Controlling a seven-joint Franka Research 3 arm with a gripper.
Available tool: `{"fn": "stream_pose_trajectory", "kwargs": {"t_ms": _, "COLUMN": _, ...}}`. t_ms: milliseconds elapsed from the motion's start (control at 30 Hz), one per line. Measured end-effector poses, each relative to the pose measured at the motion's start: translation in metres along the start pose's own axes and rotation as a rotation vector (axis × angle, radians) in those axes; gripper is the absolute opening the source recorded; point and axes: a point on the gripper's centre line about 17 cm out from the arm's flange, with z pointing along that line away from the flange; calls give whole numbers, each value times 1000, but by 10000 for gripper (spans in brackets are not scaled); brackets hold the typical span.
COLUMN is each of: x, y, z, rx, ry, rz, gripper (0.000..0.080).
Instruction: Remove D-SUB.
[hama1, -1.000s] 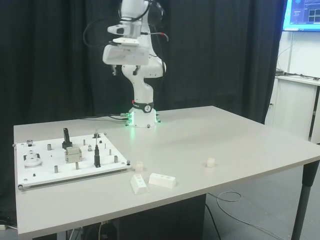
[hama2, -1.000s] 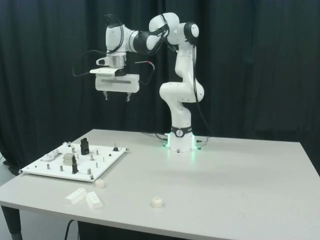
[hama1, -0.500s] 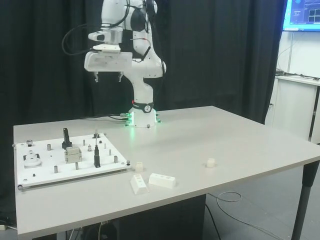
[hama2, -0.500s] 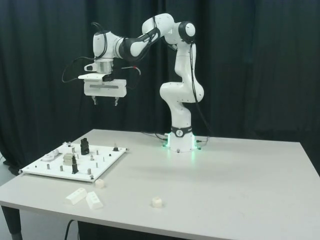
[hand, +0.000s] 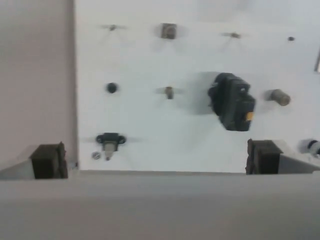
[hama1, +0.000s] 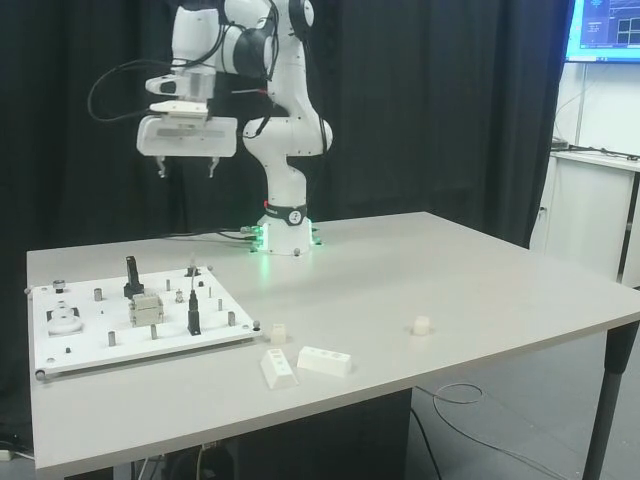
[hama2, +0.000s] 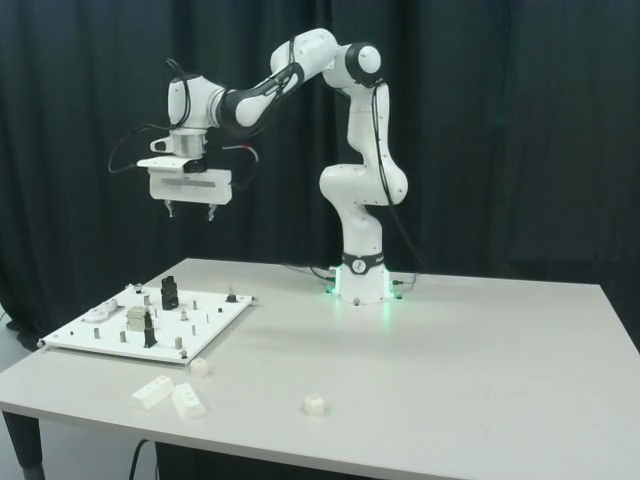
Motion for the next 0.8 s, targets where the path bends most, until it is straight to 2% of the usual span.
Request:
{"fn": "stream_pose_trajectory", "kwargs": {"t_ms": 200, "x": 1, "y": 25, "z": 12, "rx": -14, "ry": 15, "rz": 20, "gripper": 800}}
{"fn": "stream_pose_trajectory", "kwargs": {"t_ms": 367, "x": 2, "y": 43, "z": 23, "rx": -12, "ry": 27, "rz": 31, "gripper": 800}}
{"fn": "stream_pose_trajectory", "kwargs": {"t_ms": 800, "x": -2, "y": 71, "z": 55, "rx": 34, "ry": 29, "rz": -4, "gripper": 800}}
